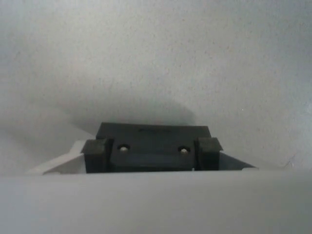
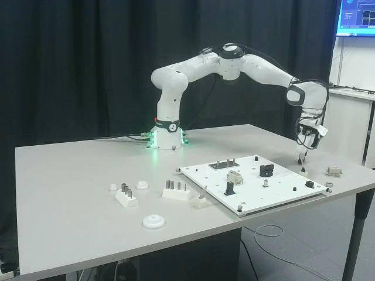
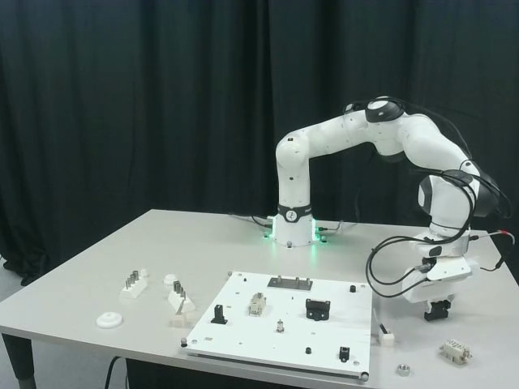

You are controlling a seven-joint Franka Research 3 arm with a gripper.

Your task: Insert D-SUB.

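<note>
A small grey D-SUB connector [image 2: 334, 171] [image 3: 456, 351] lies on the grey table, to the right of the white assembly board [image 2: 281, 188] [image 3: 243, 332]. A grey socket part [image 2: 235, 177] [image 3: 258, 304] stands on the board. My gripper [image 2: 303, 154] [image 3: 438, 310] hangs low over the table between the board's right edge and the connector, touching neither. In the wrist view the gripper [image 1: 152, 152] is open, with two black fingers [image 1: 95, 155] standing apart over bare table. The connector does not show there.
The board also carries a black bracket [image 2: 266, 170], a black post [image 2: 229, 188] and a rail [image 2: 222, 165]. White peg holders [image 2: 126, 196] and a white disc [image 2: 153, 221] lie to its left. A small white piece [image 3: 387, 337] and a nut [image 3: 401, 369] lie near the gripper.
</note>
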